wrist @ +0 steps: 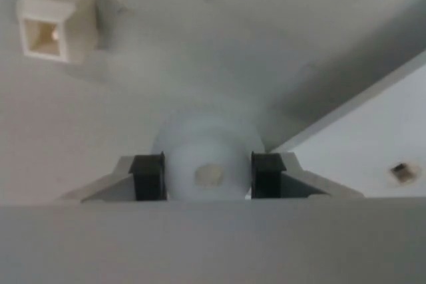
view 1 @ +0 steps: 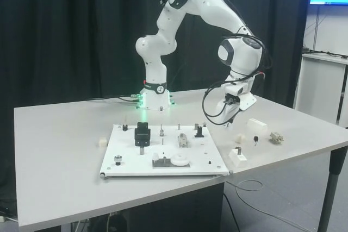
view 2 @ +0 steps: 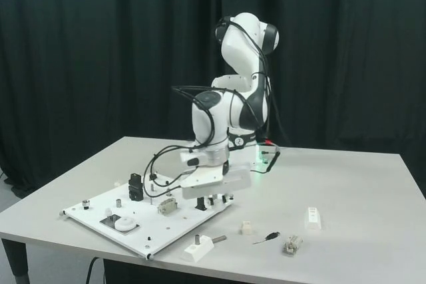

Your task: Place medium gear.

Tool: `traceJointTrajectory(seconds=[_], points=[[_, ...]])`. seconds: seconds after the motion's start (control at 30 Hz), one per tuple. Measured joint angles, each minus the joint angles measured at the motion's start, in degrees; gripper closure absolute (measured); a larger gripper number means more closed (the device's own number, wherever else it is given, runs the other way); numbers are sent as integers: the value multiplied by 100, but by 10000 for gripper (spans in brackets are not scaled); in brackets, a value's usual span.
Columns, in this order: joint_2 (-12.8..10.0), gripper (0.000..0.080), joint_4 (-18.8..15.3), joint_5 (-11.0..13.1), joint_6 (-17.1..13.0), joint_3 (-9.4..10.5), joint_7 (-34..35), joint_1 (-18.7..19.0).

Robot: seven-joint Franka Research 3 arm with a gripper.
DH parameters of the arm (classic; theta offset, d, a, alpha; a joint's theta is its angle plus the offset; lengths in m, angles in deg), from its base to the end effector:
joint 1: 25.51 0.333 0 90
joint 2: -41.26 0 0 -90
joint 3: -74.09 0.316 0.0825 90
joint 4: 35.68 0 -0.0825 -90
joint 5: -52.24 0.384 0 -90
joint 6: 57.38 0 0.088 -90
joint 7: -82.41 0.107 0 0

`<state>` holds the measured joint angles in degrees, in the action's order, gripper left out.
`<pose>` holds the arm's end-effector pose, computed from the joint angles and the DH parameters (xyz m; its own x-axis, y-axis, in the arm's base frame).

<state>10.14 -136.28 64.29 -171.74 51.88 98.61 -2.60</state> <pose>0.6300 0.0385 0.2595 0.9069 -0.3518 -0.2318 -0.3368 -0.9360 0.1025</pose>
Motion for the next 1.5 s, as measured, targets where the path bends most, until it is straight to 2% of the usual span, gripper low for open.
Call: traceJointTrajectory(seconds=[0.37,0.67,1.03,1.5], points=[[438,528,-944,-234,-824,380,419,3],[698,528,-1536,-343,-1513,570,519,15],[735,528,-1820,-462,-1919,684,539,21],[718,528,-2049,-469,-2345,779,559,21]])
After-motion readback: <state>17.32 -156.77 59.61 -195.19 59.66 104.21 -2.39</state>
